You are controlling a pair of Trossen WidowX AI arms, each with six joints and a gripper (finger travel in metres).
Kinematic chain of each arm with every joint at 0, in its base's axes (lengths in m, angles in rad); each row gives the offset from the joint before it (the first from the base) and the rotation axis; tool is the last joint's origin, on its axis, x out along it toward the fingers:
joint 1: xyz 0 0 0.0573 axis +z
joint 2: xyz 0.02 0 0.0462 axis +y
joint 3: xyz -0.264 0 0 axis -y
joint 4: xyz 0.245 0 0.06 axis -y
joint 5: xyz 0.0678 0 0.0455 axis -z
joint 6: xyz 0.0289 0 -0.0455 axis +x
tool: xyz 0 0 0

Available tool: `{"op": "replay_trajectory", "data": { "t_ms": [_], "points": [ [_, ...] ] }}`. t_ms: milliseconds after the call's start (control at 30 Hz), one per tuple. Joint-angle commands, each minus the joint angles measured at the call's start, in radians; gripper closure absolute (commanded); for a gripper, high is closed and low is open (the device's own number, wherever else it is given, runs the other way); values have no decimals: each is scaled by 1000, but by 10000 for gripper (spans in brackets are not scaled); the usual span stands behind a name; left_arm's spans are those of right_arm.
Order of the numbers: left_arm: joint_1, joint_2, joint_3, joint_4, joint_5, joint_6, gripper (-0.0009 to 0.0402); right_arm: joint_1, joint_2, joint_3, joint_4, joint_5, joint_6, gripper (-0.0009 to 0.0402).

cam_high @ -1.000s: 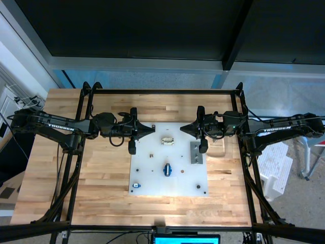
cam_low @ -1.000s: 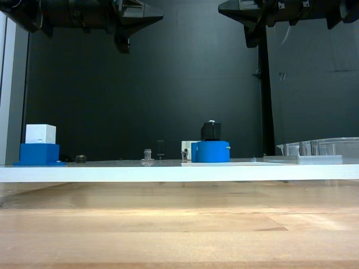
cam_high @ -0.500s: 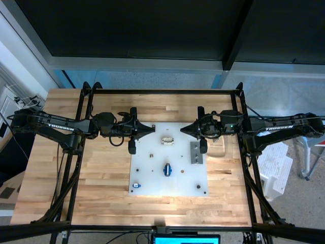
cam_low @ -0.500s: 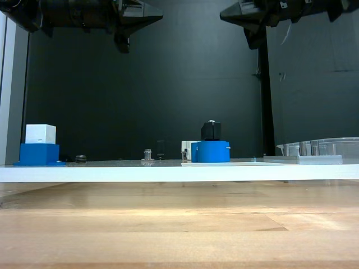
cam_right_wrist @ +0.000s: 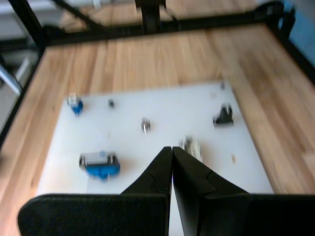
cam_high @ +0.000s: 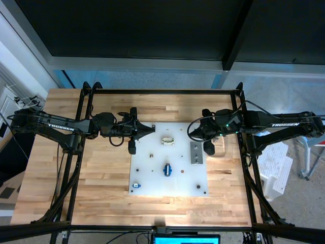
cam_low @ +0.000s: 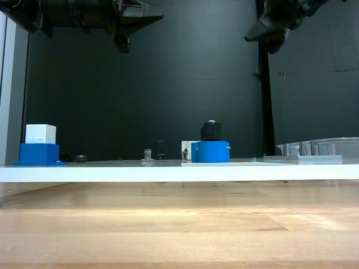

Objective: Pick the 16mm cylinder and install on the taskboard

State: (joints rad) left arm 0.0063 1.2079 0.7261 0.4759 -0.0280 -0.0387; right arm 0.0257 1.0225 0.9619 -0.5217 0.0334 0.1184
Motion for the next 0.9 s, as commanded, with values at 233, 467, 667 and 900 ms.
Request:
{"op": "replay_trajectory", "data": {
  "t_ms": [233,467,667,900],
  "points": [
    [0,0,0,0,0,0,392,19,0,53,-314,0,41,393],
    [0,0,0,0,0,0,392,26,0,70,-482,1,53,393],
    [0,0,0,0,0,0,392,27,0,69,-566,1,53,393],
    [0,0,0,0,0,0,392,29,0,69,-665,0,52,393]
  ]
}}
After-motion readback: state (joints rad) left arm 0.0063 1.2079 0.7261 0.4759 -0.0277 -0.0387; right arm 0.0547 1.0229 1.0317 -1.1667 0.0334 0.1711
